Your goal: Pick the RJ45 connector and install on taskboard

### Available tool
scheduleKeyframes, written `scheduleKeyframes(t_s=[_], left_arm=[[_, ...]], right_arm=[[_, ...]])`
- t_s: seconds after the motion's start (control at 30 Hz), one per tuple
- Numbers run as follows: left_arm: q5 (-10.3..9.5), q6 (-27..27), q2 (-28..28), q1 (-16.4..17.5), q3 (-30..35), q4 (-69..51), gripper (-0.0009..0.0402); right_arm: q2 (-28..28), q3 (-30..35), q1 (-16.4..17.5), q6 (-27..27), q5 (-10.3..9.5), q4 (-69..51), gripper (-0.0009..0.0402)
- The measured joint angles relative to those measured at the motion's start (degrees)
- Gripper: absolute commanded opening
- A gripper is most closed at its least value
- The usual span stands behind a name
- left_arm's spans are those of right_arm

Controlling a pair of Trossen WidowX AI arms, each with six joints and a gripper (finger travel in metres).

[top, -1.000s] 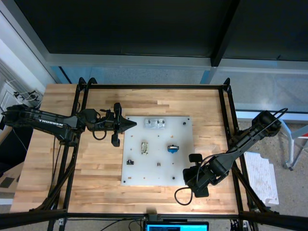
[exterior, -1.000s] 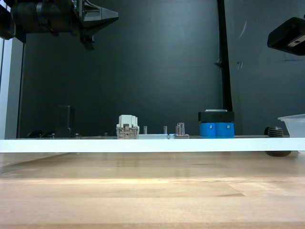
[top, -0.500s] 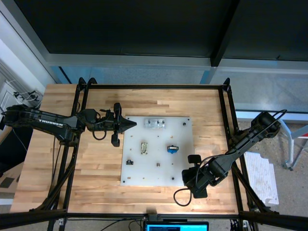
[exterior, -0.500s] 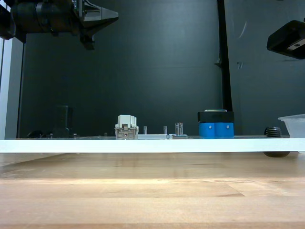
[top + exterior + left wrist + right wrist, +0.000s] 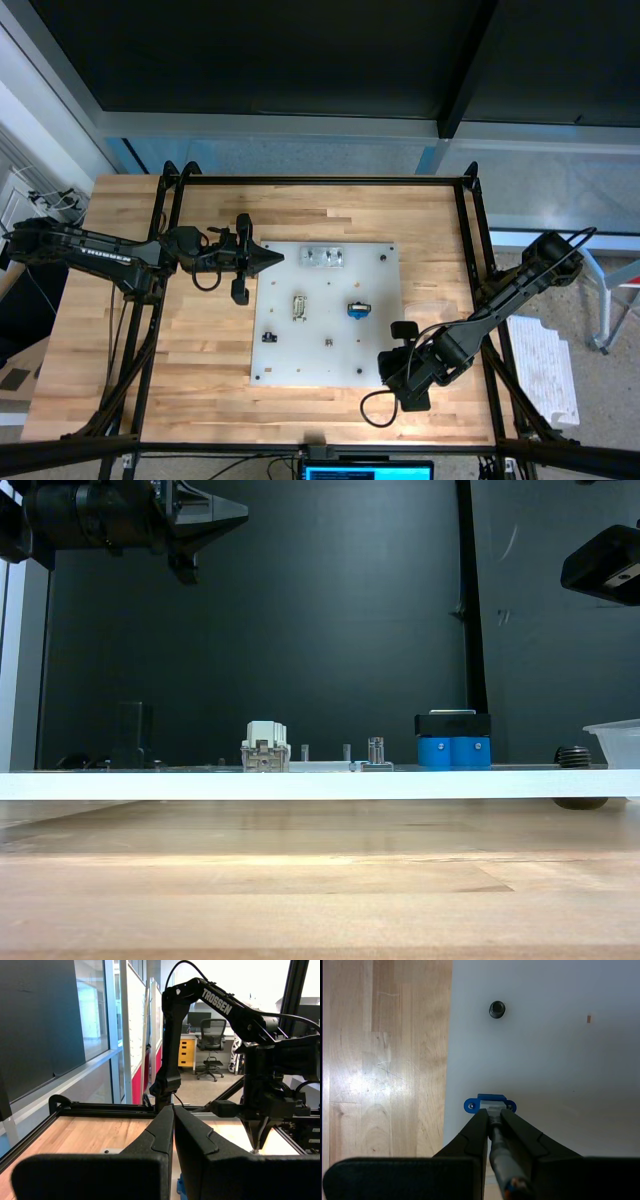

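The white taskboard point(image 5: 300, 345) lies flat mid-table; the low view shows its front edge point(image 5: 300, 784) and the right wrist view its bare face point(image 5: 560, 1050). My right gripper point(image 5: 392, 366) hovers over the board's near right corner, shut on the RJ45 connector point(image 5: 493, 1108), a pale silvery plug with a grey cable. In the right wrist view the right gripper point(image 5: 490, 1116) holds the plug tip against a small blue fitting point(image 5: 490, 1103) at the board's edge; whether they touch is unclear. My left gripper point(image 5: 272, 258) hangs shut and empty above the board's far left edge, high in the low view point(image 5: 238, 516).
On the board stand a cream socket point(image 5: 299, 307), a blue fitting point(image 5: 358, 310) and silver fittings point(image 5: 324, 257). A clear plastic tray point(image 5: 613, 742) sits just right of the board. A black frame rail point(image 5: 478, 240) runs along the table's right side.
My right gripper has shifted slightly left toward the board's near right corner, still holding the connector. The left arm has not moved.
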Motion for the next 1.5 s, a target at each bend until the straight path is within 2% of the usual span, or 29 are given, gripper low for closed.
scheduleKeyframes(t_s=[0.4, 0.5, 0.73, 1.0, 1.23, 1.5], left_arm=[[0.02, 0.0, 0.0, 0.0, 0.0, 0.0, 0.0000], [0.00, 0.0, 0.0, 0.0, 0.0, 0.0, 0.0000], [0.00, 0.0, 0.0, 0.0, 0.0, 0.0, 0.0000], [0.00, 0.0, 0.0, 0.0, 0.0, 0.0, 0.0000], [0.02, 0.0, 0.0, 0.0, 0.0, 0.0, 0.0000], [0.00, 0.0, 0.0, 0.0, 0.0, 0.0, 0.0000]], right_arm=[[-0.8, -0.1, 0.0, 0.0, -0.15, 0.1, 0.0007], [-1.0, 0.0, 0.0, -0.3, -0.20, 0.1, 0.0030], [-1.1, -0.1, 0.0, -0.2, -0.92, -0.1, 0.0116], [-1.6, 1.0, 0.1, 0.1, -0.46, -1.1, 0.0185], [-3.8, 3.1, 0.1, 0.1, -0.20, -4.9, 0.0216], [-5.9, 5.1, 0.1, 0.1, -0.11, -7.9, 0.0216]])
